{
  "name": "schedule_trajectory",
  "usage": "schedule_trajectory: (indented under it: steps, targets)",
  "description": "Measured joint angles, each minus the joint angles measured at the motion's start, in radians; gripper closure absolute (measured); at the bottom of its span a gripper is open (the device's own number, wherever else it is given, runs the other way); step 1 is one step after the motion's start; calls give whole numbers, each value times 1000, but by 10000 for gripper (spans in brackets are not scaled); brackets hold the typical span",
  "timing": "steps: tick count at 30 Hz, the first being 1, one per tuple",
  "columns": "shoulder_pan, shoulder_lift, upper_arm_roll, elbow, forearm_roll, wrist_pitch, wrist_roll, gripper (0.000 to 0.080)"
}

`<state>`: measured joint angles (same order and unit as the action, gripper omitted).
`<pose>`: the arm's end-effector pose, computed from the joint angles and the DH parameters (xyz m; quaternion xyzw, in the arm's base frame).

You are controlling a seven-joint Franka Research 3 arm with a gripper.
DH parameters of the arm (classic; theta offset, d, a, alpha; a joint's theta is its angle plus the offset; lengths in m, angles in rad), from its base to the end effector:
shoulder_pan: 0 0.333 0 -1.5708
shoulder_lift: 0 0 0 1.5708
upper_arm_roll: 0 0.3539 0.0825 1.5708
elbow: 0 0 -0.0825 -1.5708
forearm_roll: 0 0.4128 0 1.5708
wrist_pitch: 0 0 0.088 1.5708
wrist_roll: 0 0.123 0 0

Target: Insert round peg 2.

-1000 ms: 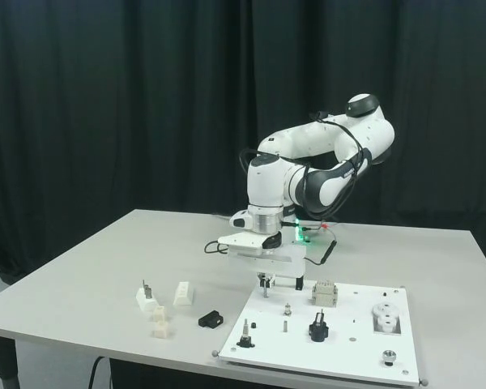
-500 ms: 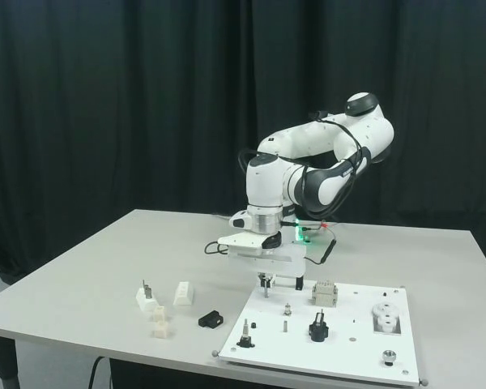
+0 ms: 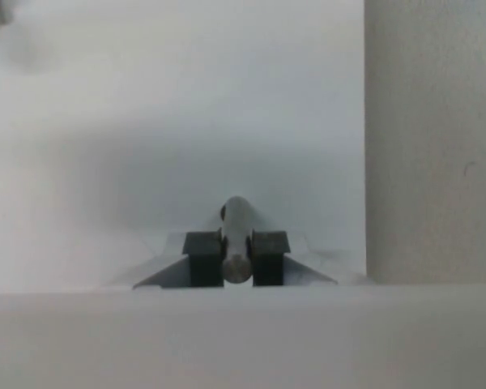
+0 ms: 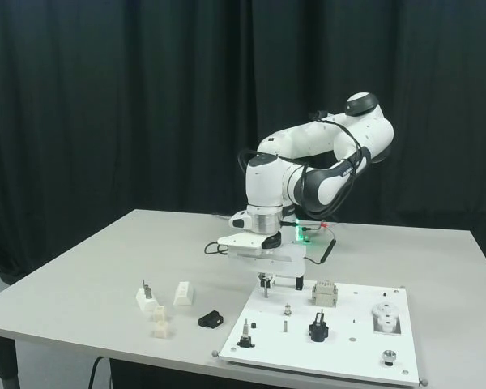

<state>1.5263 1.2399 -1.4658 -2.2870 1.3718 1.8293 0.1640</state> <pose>0.5146 0.0768 0.2098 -0.9053 0.4243 0.0175 0.0000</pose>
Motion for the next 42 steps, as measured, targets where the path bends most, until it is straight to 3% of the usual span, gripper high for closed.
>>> schedule_trajectory:
  steps: [20, 42]
  targets:
    - [3, -8, -2, -4, 2, -17, -17, 729]
    - [5, -8, 0, -12, 16, 7, -61, 729]
